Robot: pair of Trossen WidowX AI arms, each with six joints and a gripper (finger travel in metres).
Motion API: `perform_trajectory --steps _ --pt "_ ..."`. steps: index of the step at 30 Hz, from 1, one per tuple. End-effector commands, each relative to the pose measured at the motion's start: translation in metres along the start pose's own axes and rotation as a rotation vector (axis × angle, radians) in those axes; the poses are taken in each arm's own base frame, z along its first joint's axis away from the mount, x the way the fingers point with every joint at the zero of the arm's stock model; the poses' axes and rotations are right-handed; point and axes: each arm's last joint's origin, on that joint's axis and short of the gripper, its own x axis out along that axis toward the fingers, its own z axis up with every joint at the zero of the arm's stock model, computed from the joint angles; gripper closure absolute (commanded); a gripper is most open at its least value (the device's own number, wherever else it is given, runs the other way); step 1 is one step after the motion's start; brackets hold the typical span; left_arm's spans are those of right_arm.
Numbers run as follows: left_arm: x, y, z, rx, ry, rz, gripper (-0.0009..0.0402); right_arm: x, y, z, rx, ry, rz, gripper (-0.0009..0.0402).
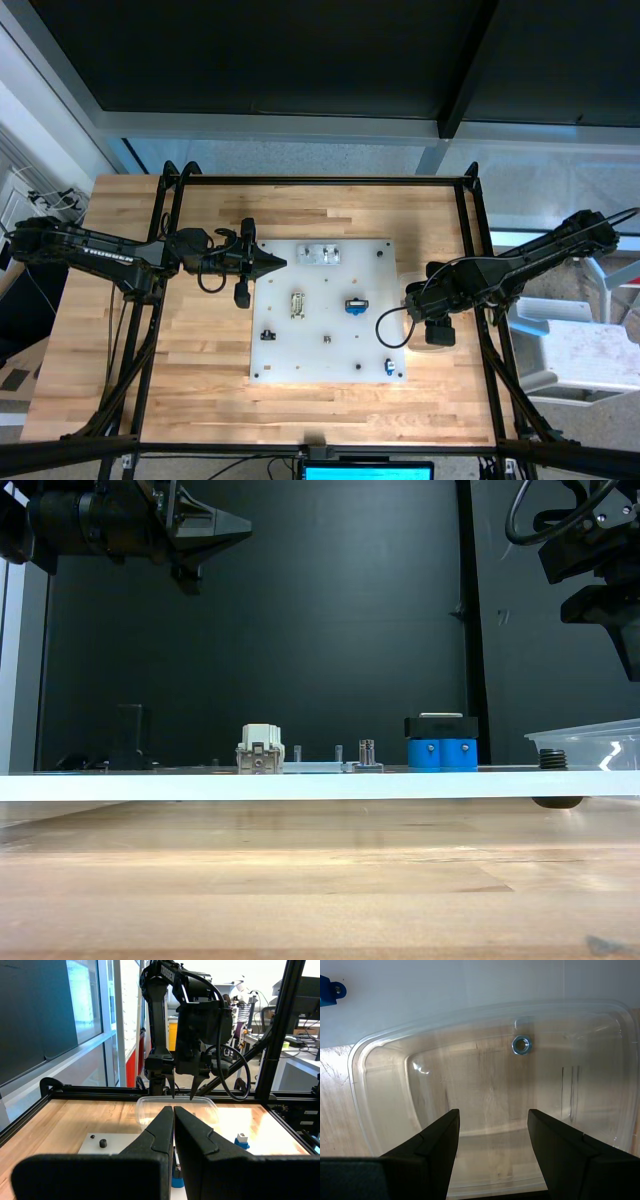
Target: Unfasten the M12 fastener and place in the container
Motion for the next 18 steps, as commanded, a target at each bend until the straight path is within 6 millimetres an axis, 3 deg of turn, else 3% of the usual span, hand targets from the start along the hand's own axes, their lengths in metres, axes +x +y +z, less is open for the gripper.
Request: perform_trajectory --steps 1,18 --pt "0.0001 0.0 0.0 0.0 0.0 0.0 0.0393 0.0 0.0002 0.0003 0.001 -0.002 0.001 0.0205" --pt "0.0001 0.0001 0.0 0.0 0.0 0.0 0.0393 -0.0003 0.0033 0.0066 0.006 -0.067 0.033 0.0205"
